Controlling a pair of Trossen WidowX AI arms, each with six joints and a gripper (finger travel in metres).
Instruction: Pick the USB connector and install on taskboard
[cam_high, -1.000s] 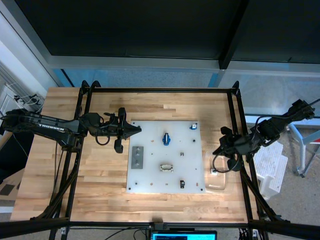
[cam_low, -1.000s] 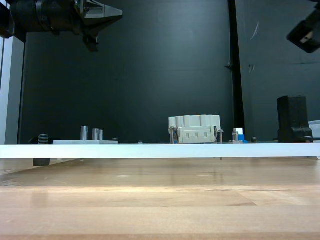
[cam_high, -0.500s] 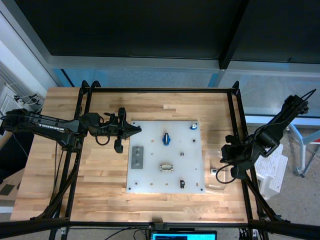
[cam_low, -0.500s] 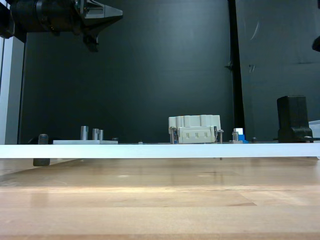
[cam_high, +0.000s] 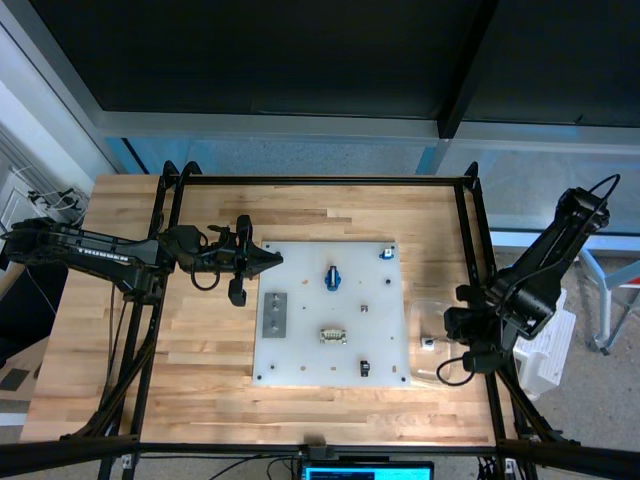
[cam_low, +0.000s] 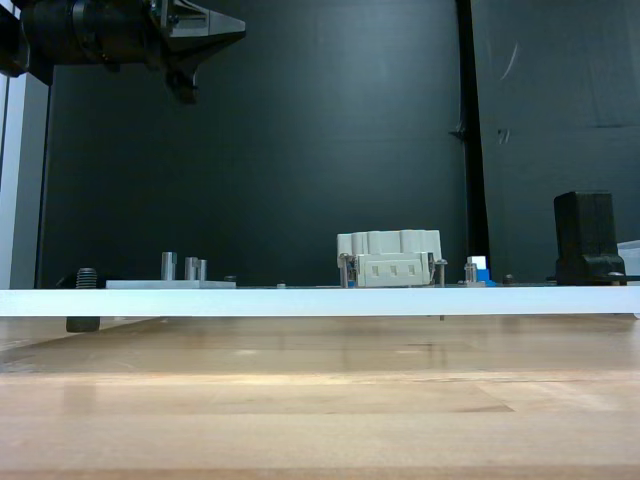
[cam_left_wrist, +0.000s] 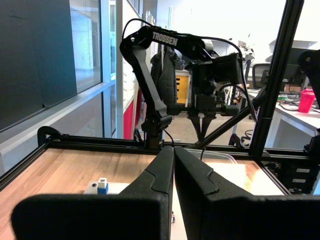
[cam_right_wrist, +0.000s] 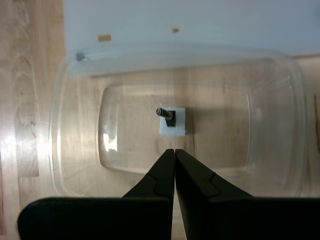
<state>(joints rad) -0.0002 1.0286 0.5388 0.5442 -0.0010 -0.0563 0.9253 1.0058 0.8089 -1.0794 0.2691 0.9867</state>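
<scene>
Above the tray (cam_right_wrist: 56, 145), the right gripper (cam_right_wrist: 174, 151) hovered, jaws together, over the USB connector (cam_right_wrist: 169, 117) lying ungrasped inside, pickup and installation on the taskboard (cam_high: 300, 350) not yet done, while the left gripper (cam_high: 272, 258), jaws also together, hung above the board's left edge.

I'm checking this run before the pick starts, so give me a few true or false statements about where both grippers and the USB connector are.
1. The right gripper hangs over the clear tray. True.
2. The right gripper holds the USB connector. False: its fingers are shut on nothing, and the connector lies in the tray at the small white cube.
3. The left gripper is open. False: it is shut, raised above the taskboard's left edge.
4. The beige connector stands on the taskboard. True.
</scene>
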